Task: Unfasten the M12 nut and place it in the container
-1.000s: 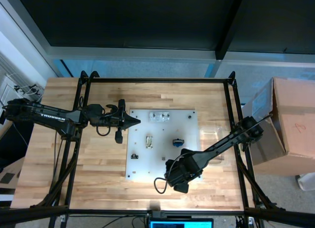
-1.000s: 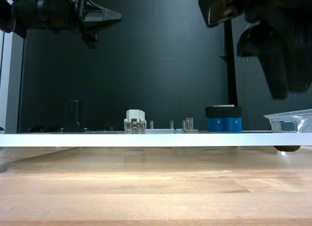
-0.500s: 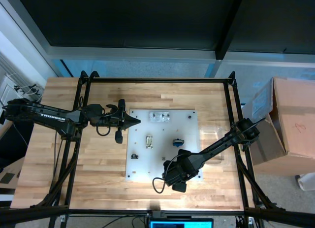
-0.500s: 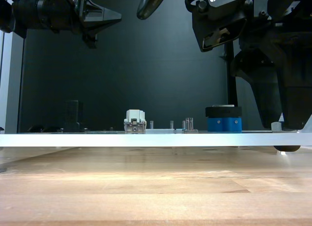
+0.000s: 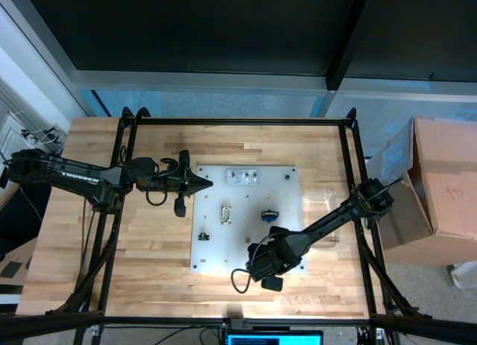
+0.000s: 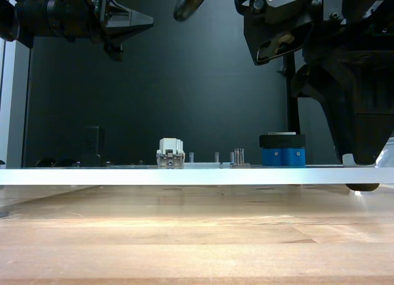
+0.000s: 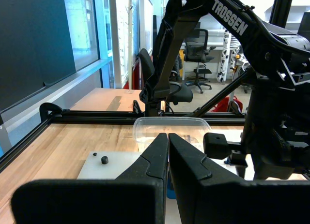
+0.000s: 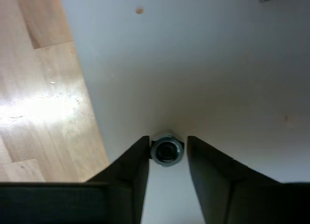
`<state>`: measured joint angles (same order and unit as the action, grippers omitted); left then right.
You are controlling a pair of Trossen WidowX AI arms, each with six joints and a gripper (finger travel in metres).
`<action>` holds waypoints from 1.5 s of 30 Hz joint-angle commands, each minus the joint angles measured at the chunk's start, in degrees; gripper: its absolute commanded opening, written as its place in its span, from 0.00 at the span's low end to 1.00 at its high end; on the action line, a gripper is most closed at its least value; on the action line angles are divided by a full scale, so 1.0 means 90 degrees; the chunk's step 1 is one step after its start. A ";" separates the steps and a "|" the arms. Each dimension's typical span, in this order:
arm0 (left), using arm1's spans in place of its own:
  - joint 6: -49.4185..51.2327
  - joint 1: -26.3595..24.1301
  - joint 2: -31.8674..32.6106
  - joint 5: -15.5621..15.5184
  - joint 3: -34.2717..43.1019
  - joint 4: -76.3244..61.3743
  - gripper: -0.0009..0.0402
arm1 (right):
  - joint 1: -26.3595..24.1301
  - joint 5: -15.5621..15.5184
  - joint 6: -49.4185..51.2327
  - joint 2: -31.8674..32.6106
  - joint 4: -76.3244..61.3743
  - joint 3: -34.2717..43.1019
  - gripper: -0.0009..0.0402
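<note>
The white rectangular plastic board lies flat in the middle of the pale wooden table. On it the small white plastic connector stands left of the blue-and-black block. The black left hand hangs above the board's far left corner, fingers together. The black right hand stands over the board's near right edge, closed round the small silver hexagonal nut, which seems to sit on its stud, though the stud is hidden. The clear plastic container lies on the table just right of the board, behind that hand. The brown cardboard box sits beyond the table's right edge.
</note>
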<state>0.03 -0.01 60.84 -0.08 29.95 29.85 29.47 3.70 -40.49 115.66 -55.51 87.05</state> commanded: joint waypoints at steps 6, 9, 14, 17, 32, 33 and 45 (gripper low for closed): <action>0.0000 0.0000 0.0002 0.0002 0.0000 0.0002 0.02 | 0.0002 -0.0032 0.0138 -0.0007 -0.0039 -0.0002 0.04; 0.0000 0.0002 0.0002 0.0002 0.0000 0.0002 0.02 | 0.0002 -0.0029 0.0459 -0.0015 -0.0036 -0.0002 0.02; 0.0000 0.0002 0.0002 0.0002 0.0000 0.0002 0.02 | 0.0005 -0.0032 0.2222 -0.0019 -0.0034 0.0000 0.04; 0.0000 0.0000 0.0002 0.0002 0.0000 0.0002 0.02 | 0.0002 -0.0034 0.3670 -0.0019 -0.0032 0.0000 0.04; 0.0000 0.0002 0.0002 0.0002 0.0000 0.0002 0.02 | -0.0012 -0.0027 0.8927 -0.0019 -0.0061 -0.0019 0.09; 0.0000 0.0000 0.0002 0.0002 0.0000 0.0002 0.02 | -0.0012 -0.0027 0.9289 -0.0019 -0.0061 -0.0022 0.10; 0.0000 0.0000 0.0002 0.0002 0.0000 0.0002 0.02 | -0.0010 0.0138 1.1890 -0.0017 -0.0066 -0.0027 0.25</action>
<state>0.03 -0.01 60.84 -0.08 29.95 29.87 29.43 4.51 66.57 115.42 -55.94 86.83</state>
